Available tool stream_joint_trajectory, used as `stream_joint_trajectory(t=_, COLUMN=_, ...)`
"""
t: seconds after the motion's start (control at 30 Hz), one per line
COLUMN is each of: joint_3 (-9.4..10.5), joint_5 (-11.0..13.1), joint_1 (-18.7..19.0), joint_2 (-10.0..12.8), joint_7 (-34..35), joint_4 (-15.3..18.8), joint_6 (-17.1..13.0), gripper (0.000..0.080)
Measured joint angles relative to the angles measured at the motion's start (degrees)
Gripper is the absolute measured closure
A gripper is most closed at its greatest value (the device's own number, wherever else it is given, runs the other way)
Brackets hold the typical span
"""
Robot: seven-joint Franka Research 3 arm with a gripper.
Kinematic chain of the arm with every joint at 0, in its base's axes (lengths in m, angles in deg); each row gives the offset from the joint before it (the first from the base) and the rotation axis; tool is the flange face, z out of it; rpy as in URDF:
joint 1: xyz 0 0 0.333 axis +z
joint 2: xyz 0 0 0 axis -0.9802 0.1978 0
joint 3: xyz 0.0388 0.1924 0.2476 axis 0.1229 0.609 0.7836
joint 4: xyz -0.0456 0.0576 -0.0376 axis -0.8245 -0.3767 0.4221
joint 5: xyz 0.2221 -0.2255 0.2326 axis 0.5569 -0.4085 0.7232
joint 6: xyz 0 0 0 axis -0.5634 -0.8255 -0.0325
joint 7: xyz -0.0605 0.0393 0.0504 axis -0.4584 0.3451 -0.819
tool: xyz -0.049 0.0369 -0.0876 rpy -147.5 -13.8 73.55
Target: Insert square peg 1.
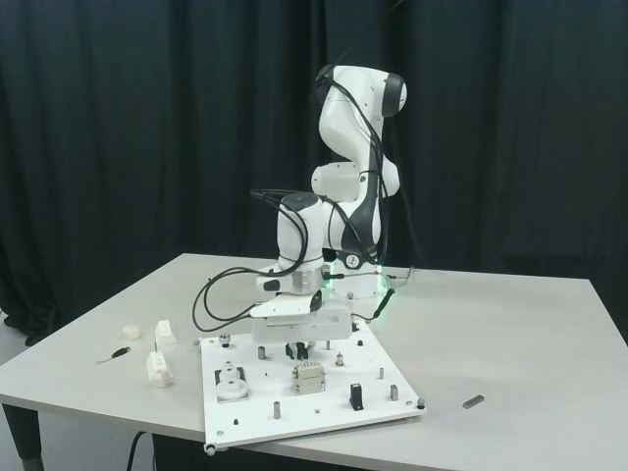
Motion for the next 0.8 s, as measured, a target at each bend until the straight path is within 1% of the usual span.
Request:
stream_joint_trajectory(t=0.4, joint_3=0.03, joint_5=-0.1, joint_1=-0.5, joint_2=-0.1, joint_7=-0.2, joint_4=0.0, joint_6=0.3, gripper=0.0768)
stream_joint_trajectory(t=0.43, joint_3=0.03, joint_5=-0.1, joint_1=-0.5, joint_2=-0.2, joint_7=-0.4, joint_4=0.0, joint_6=0.4, gripper=0.0631)
stream_joint_trajectory(t=0.47, joint_3=0.03, joint_5=-0.2, joint_1=-0.5, joint_2=-0.2, joint_7=-0.6, joint_4=0.0, joint_6=0.5, gripper=0.0285)
stream_joint_trajectory(t=0.63, joint_3=0.01, joint_5=-0.5, joint_1=-0.6, joint_2=-0.6, joint_7=-1.2, joint_4=0.0, joint_6=1.3, gripper=0.0285)
stream_joint_trajectory(t=0.67, joint_3=0.01, joint_5=-0.6, joint_1=-0.6, joint_2=-0.7, joint_7=-1.2, joint_4=0.0, joint_6=1.5, gripper=0.007)
stream_joint_trajectory(t=0.8, joint_3=0.0, joint_5=-1.0, joint_1=-0.7, joint_2=-1.1, joint_7=-1.3, joint_4=0.0, joint_6=2.1, gripper=0.007)
